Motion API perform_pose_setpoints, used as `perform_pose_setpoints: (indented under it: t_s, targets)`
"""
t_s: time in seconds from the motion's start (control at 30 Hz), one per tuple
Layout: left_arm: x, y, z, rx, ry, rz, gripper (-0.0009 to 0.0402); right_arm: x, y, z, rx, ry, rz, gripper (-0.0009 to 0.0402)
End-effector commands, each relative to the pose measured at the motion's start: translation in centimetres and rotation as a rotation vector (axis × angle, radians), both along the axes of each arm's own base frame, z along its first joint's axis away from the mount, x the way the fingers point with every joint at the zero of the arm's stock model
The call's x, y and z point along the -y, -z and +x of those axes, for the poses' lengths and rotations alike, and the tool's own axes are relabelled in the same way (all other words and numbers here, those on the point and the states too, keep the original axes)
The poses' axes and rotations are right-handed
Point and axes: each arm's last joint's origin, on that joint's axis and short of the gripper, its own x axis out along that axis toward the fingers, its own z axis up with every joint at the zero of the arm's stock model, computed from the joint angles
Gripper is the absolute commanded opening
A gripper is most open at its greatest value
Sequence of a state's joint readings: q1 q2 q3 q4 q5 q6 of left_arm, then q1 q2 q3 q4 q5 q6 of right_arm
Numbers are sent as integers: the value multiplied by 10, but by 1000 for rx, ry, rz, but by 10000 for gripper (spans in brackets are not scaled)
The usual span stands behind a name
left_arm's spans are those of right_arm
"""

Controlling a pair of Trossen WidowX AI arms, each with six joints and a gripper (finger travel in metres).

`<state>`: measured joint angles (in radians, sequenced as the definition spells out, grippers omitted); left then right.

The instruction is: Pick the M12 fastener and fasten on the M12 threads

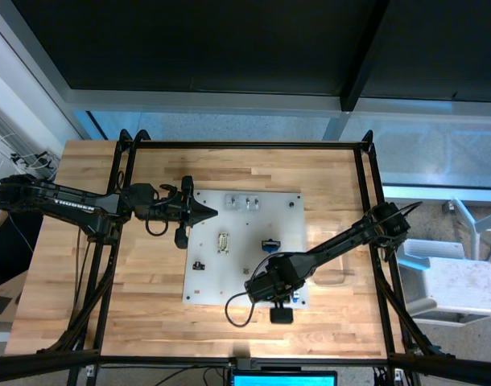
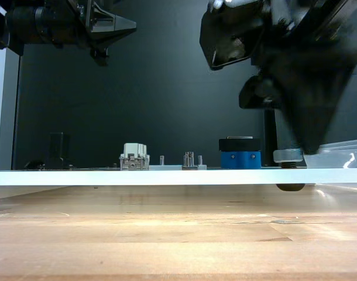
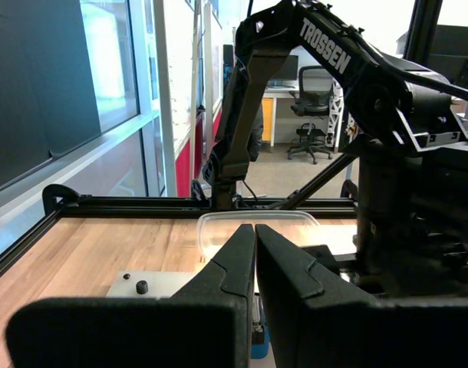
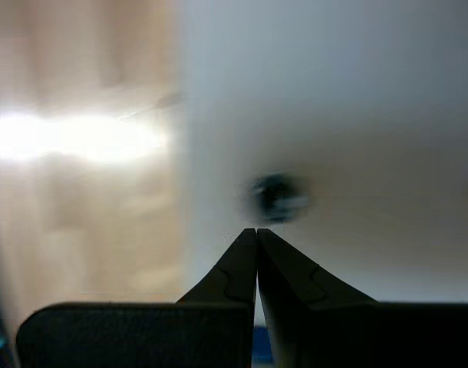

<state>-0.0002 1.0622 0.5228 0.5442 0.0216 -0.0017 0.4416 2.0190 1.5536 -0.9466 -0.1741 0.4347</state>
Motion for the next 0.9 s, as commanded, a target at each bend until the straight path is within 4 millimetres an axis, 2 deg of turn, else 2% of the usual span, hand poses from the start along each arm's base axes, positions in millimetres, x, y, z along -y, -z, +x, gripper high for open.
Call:
perform_pose_setpoints:
  t_s: [0.03,0.6,0.9]
  targets:
    - [0,0,0,0,0,0,0,-1,-3,-3,-19,-37,46,0]
    - [0,0,0,0,0,0,0,10,-9,-2,57,87,-172,0]
    - [0,0,0,0,0,0,0,11,-2,4,86,100,-178,0]
